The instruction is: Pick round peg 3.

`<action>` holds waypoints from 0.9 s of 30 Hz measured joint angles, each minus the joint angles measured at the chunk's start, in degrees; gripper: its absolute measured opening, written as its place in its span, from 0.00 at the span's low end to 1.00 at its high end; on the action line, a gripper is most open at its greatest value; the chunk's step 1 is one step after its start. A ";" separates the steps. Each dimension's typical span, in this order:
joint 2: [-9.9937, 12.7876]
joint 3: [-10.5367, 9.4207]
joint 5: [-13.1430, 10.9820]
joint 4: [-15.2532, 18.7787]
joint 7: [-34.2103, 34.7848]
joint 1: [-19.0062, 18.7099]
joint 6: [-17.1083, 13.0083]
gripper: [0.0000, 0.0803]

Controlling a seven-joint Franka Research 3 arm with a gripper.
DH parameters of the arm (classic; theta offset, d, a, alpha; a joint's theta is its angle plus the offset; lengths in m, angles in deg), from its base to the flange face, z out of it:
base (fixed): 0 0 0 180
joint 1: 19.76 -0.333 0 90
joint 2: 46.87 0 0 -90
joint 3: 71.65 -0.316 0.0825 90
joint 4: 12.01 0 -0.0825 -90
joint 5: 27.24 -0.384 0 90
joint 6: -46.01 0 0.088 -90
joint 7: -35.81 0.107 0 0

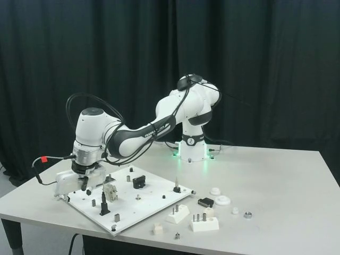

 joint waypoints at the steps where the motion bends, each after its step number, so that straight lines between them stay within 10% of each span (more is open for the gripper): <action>1: 0.00 0.09 0.01 -0.01 -0.07 0.00 0.05 1.00; 27: -0.02 1.62 0.74 -0.22 -2.40 0.17 0.83 1.00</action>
